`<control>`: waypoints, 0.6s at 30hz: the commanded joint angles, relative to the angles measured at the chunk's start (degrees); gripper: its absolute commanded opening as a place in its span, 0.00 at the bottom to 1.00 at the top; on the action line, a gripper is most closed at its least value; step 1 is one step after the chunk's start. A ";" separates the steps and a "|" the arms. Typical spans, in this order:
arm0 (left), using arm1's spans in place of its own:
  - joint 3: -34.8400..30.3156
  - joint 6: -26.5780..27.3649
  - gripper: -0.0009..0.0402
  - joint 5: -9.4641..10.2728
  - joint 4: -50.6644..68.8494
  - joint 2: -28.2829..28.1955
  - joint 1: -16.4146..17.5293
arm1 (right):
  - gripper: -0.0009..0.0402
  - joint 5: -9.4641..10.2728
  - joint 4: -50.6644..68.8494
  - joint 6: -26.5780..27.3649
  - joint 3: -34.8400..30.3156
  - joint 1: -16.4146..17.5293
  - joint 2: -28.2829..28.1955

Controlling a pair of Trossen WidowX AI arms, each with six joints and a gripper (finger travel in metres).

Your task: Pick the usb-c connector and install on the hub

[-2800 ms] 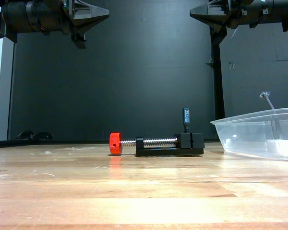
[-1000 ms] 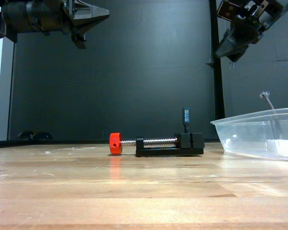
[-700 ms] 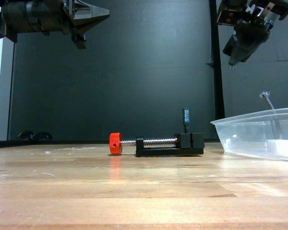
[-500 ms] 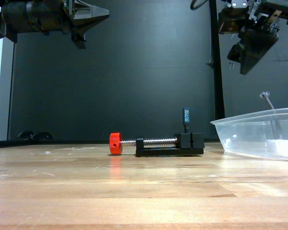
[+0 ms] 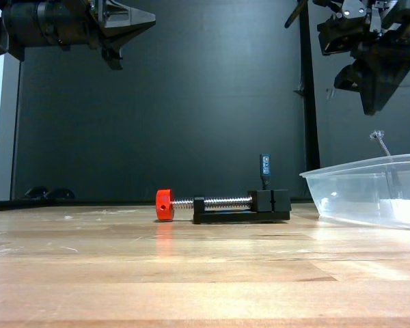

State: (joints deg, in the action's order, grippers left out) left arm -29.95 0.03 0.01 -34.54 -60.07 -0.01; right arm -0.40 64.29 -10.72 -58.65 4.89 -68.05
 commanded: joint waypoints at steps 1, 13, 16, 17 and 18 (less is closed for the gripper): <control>0.00 -0.02 0.02 0.00 0.00 -0.02 0.02 | 0.27 -0.02 0.00 -0.42 0.02 0.74 -1.84; 0.00 -0.02 0.02 0.00 0.00 -0.02 0.00 | 0.43 -0.04 -2.73 -0.57 2.80 1.14 -2.62; 0.00 -0.02 0.02 0.00 0.00 -0.02 0.00 | 0.45 -0.11 -3.85 -0.52 3.85 1.18 -2.99; 0.00 -0.02 0.02 0.00 0.00 -0.02 0.02 | 0.45 -0.11 -4.31 -0.52 4.17 1.20 -2.99; 0.00 -0.02 0.02 0.00 0.00 -0.02 0.02 | 0.45 -0.09 -4.96 -0.48 4.61 1.25 -2.99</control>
State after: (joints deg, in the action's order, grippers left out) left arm -29.95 0.01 0.01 -34.54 -60.07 -0.01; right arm -0.43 60.07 -11.27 -54.63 6.07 -71.00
